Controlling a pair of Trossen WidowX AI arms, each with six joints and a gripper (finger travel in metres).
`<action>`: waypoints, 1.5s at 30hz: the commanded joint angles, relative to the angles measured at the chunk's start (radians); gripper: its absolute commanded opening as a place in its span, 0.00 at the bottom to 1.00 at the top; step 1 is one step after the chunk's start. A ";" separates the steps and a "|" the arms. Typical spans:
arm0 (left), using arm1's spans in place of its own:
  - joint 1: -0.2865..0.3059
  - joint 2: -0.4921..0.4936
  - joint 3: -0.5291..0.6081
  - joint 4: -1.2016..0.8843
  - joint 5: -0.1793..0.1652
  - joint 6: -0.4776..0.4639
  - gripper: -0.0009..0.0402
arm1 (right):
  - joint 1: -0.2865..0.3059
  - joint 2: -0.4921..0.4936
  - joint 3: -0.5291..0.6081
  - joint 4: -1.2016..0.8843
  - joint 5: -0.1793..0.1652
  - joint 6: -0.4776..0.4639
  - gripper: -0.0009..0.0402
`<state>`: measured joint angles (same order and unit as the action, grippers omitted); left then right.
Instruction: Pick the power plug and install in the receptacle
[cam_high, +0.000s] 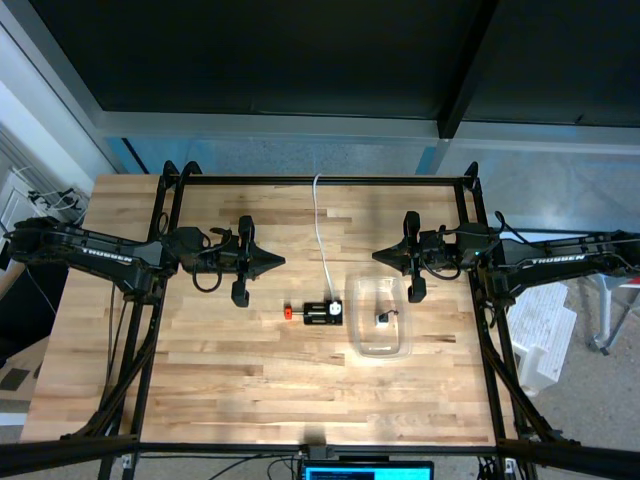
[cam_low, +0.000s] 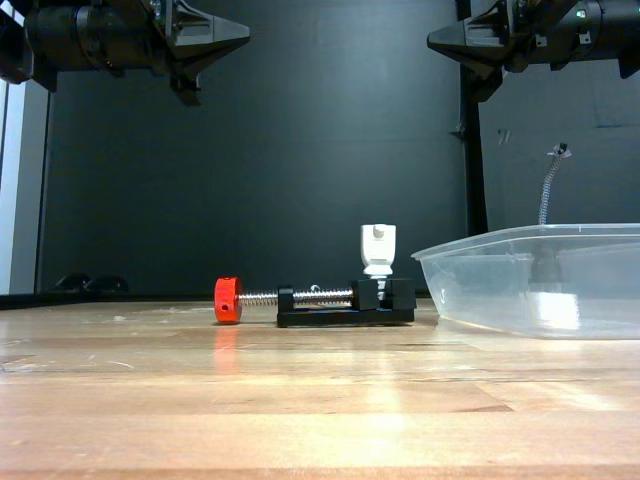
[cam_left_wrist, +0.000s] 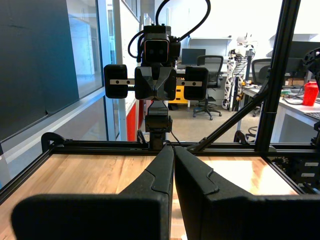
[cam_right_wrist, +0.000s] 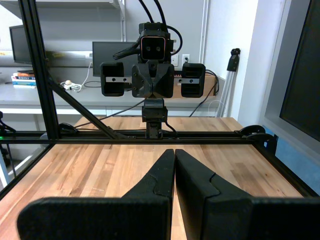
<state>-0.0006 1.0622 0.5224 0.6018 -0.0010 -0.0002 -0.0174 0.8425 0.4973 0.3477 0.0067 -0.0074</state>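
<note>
The power plug (cam_high: 383, 319) is being cradled by the clear tray (cam_high: 352, 330), just right of the receptacle (cam_high: 336, 307), which is being gripped upright by the black clamp block (cam_high: 318, 312) with its red knob (cam_high: 288, 312). The left gripper (cam_high: 281, 262) and right gripper (cam_high: 376, 256) are being held high above the table (cam_high: 200, 380), tips facing each other, each with fingers pressed together.

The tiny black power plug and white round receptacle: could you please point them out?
Tiny black power plug (cam_high: 382, 320): high view, body.
White round receptacle (cam_low: 378, 244): low view, upper head.
Left gripper (cam_high: 281, 262): high view, shut tips, aloft left.
Right gripper (cam_high: 377, 257): high view, shut tips, aloft right.
</note>
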 joint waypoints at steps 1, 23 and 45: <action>0.000 0.000 0.000 0.000 0.000 0.000 0.02 | 0.000 0.000 0.000 0.000 0.000 0.000 0.02; 0.001 0.000 0.000 0.000 0.000 0.000 0.02 | 0.000 0.000 0.000 0.000 0.000 0.000 0.02; 0.001 0.000 0.000 0.000 0.000 0.000 0.02 | 0.039 -0.016 0.248 -0.779 -0.059 0.039 0.02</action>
<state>-0.0002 1.0618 0.5228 0.6018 -0.0010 -0.0006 0.0113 0.8265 0.7261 -0.3626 -0.0536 0.0219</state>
